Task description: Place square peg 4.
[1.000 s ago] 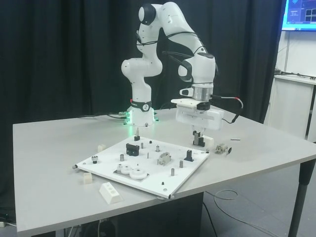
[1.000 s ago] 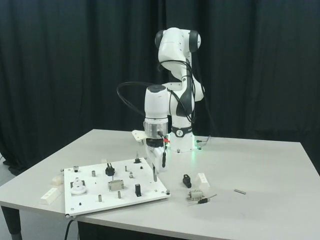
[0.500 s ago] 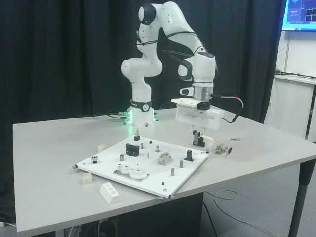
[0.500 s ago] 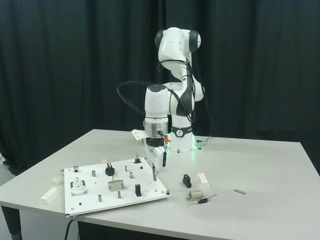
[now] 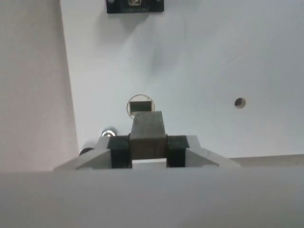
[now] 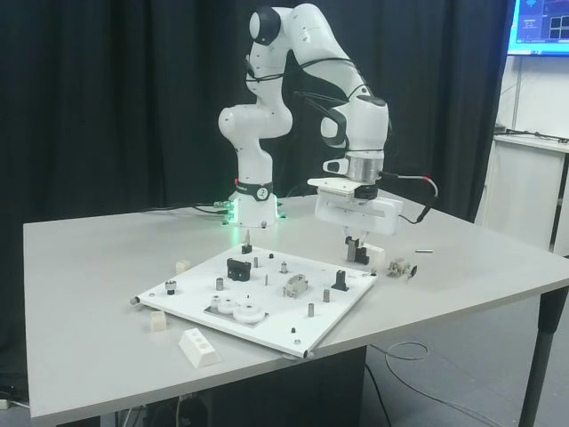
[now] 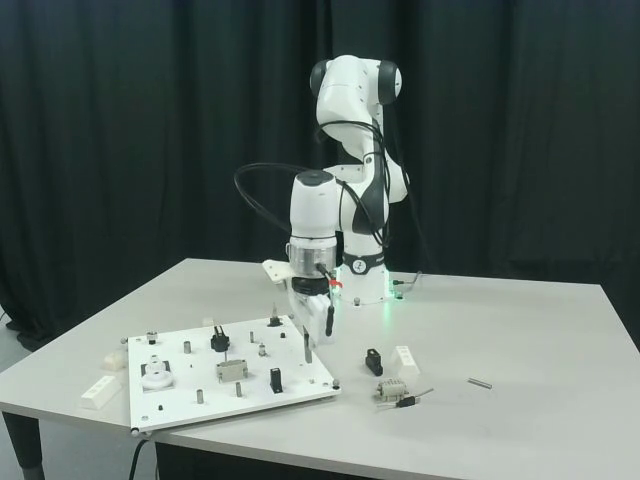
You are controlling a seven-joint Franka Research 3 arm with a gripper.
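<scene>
Gripper [image 5: 147, 153], wrist view: its two black fingers were clamped on the dark square peg [image 5: 147, 134], which stood upright between them with its lower end aimed at the square socket [image 5: 140, 105] in the white board [image 5: 199, 61]. The peg tip appeared to sit just short of the socket and not yet inside it (the overlap of tip and socket could not be resolved), so the carry looked done, while lowering and release remained. The socket lay near the board edge, with grey table [image 5: 33, 76] beyond it; a small hole [image 5: 240, 102] and a black fixture [image 5: 134, 5] stood well apart from the socket.

First room view: the gripper [image 6: 356, 252] held the peg [image 6: 356, 253] above the board's [image 6: 258, 298] far corner, near a black block [image 6: 340, 281]. A white block [image 6: 374, 255] and a small connector [image 6: 399, 268] rested on the table [image 6: 80, 285] just beyond that corner, leaving modest clearance on that side.

Second room view: the peg [image 7: 308, 347] hung vertically from the gripper [image 7: 308, 340] over the board [image 7: 230, 375], close to its edge. Open table [image 7: 520, 350] lay past that edge, and the nearest posts on the board stood apart from the peg, so a straight descent seemed unobstructed.
</scene>
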